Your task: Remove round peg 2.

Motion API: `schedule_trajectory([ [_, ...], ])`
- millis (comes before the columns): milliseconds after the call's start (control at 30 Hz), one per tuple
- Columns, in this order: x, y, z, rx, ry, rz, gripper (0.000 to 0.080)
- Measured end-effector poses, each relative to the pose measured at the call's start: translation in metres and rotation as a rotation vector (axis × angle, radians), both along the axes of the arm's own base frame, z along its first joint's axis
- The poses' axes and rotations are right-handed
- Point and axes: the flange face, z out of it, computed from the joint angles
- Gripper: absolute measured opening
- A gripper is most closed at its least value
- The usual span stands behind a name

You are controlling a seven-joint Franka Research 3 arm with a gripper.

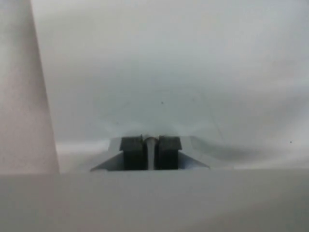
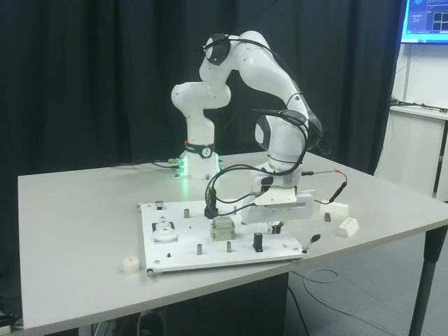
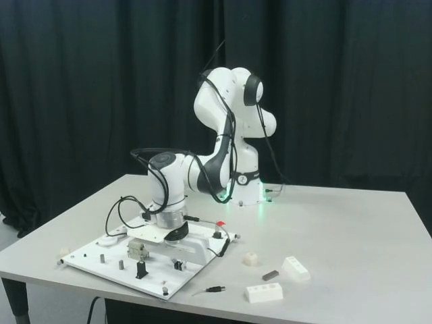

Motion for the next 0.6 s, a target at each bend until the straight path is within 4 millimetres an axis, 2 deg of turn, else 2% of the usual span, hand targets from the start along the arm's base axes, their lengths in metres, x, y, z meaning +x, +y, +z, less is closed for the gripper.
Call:
schedule_trajectory([
  [33,0.0,-0.0001,0.0,0.001,0.0,0.002,0.0066],
  [600,0.0004,-0.0011,0.0056,0.005,-0.002,0.011,0.0067],
])
